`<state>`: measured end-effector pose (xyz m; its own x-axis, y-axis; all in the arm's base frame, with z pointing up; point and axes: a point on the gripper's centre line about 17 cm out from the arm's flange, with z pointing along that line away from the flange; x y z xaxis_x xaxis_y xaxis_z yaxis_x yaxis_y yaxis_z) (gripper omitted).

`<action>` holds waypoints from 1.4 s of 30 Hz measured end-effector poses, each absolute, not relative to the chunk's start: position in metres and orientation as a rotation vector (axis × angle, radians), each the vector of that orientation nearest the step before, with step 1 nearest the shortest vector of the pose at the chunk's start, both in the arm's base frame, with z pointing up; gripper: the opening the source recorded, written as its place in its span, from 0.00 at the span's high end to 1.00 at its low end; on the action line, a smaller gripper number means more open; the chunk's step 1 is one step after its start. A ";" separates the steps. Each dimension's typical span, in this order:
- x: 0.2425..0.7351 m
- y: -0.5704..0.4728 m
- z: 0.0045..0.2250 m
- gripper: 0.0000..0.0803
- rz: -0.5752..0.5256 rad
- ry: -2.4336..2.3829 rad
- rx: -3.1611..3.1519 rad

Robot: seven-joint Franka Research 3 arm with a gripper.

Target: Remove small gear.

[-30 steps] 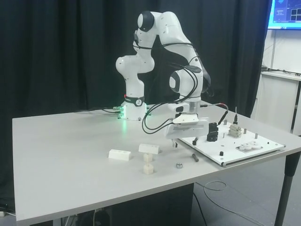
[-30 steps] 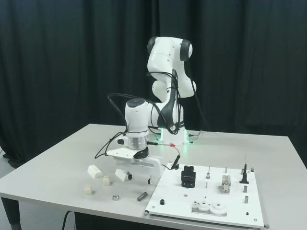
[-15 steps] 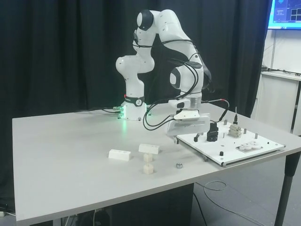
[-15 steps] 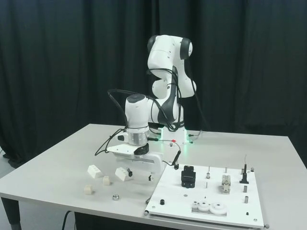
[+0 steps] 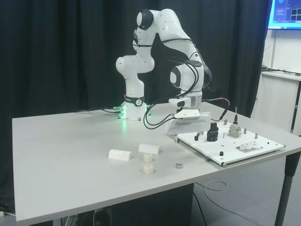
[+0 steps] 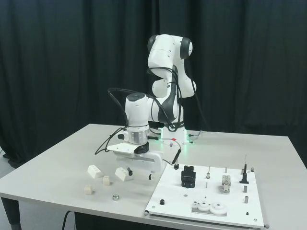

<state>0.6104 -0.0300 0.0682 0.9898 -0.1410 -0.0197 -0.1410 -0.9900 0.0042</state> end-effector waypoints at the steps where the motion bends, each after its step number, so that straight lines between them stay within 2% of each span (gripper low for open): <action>1: 0.610 -0.030 0.068 0.00 -0.031 -0.222 3.131; 42: 0.614 -0.037 0.074 0.00 -0.007 -0.243 3.126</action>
